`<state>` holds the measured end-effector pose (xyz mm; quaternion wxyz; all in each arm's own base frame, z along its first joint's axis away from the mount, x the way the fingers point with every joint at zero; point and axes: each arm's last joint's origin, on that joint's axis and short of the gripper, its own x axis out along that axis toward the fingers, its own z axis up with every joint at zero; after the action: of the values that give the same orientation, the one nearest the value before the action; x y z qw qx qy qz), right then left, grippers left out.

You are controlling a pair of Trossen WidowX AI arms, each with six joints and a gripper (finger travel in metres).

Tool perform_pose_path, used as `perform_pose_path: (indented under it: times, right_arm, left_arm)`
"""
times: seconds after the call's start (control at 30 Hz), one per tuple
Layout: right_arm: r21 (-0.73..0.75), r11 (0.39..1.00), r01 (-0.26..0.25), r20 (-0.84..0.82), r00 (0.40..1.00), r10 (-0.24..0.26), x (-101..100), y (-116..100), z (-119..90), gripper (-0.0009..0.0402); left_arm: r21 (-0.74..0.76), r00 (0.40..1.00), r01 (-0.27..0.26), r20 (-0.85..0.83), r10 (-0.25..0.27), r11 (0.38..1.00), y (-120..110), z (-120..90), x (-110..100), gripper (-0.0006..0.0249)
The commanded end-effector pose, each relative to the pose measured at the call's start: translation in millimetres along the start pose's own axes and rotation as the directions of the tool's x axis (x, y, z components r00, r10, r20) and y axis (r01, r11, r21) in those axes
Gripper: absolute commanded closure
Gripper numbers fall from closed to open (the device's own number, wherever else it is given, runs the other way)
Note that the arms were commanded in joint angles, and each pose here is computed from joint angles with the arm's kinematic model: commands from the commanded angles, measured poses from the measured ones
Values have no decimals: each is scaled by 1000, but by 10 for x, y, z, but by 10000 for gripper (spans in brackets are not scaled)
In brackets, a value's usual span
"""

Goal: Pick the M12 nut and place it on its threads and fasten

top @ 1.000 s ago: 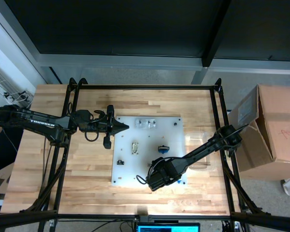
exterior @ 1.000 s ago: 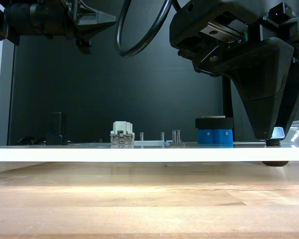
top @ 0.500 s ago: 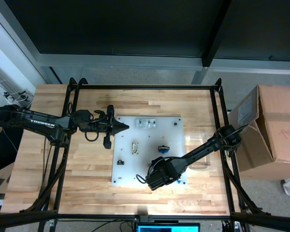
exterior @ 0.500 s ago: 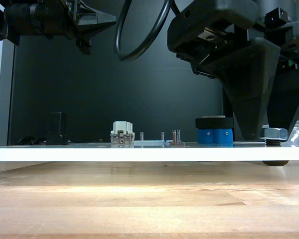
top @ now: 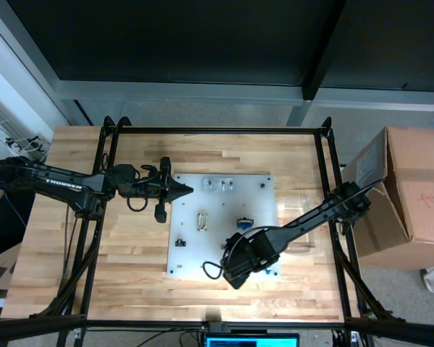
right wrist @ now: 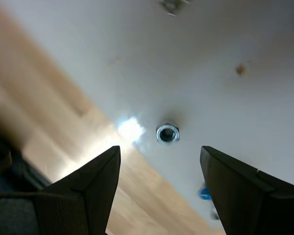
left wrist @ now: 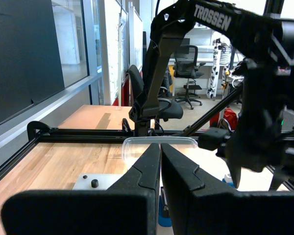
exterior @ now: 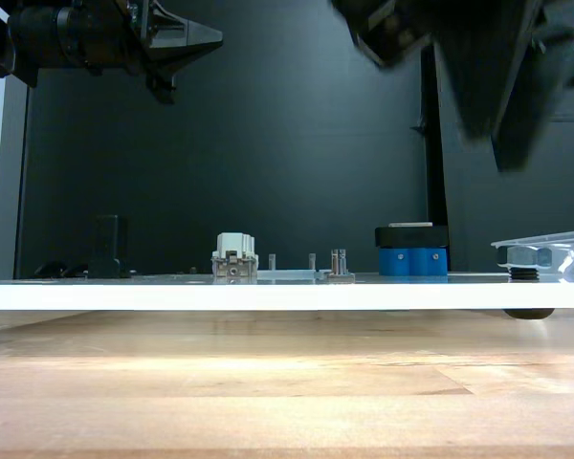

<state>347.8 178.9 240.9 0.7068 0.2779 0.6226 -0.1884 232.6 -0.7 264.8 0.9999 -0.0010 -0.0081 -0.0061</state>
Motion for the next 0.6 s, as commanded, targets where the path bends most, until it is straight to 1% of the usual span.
perform_pose_path:
  times: [0.03,0.1,0.47,0.53,0.6]
  right_arm:
    - [-279,960,22,-13,1000,-26,-124,-10,-10,175]
    - [-358,933,37,-23,999,-48,-163,-27,-16,183]
    - [-394,918,46,-27,998,-62,-154,-39,-19,245]
    - [-414,909,48,-28,997,-65,-149,-43,-19,260]
    - [-443,894,62,-27,996,-83,-101,-55,-23,283]
  left_arm:
    - [0,1000,0,1,0,1000,1,1,0,243]
    - [0,1000,0,0,0,1000,1,0,0,243]
    - [0,1000,0,0,0,1000,1,0,0,243]
    - [0,1000,0,0,0,1000,0,0,0,243]
    - [0,1000,0,0,0,1000,1,0,0,243]
